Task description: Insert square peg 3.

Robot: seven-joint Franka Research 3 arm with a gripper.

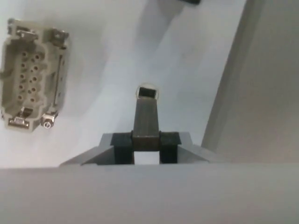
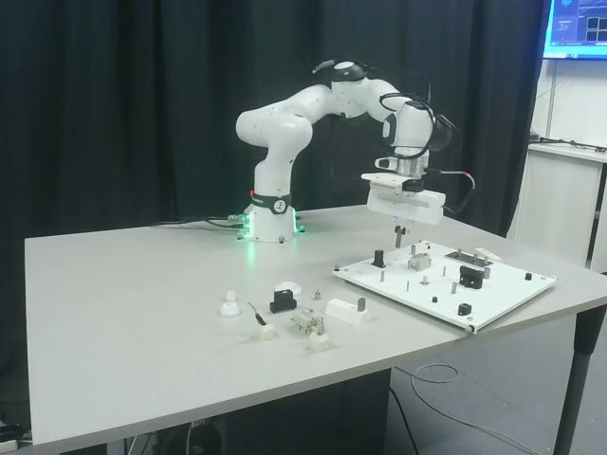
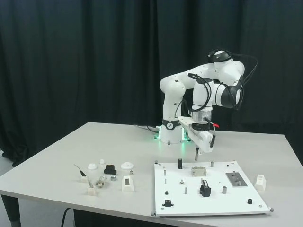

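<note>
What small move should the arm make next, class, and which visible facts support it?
Probably a slow, straight descent. The hand is shut on the square peg, which hangs above the white board. In the wrist view its tip sits over a small ringed hole, beside the multi-pin connector, so little sideways correction seems needed.

On my grey worktop (image 2: 123,284) lies a white board (image 3: 189,208) w/ small black blocks, short pins and a grey plate (image 3: 235,178) near its far corner. A multi-pin connector (image 1: 32,74) sits on the board, seen close from my wrist cam. Just off the board's edge stands a small white block (image 3: 260,182). Loose bits lie apart from the board: a white gear (image 3: 127,165), a black clip (image 3: 110,169), a white block w/ a slot (image 3: 127,183), a thin cable end (image 3: 79,171). Black curtain (image 3: 94,56) behind; a screen (image 2: 577,28) in the corner.
</note>
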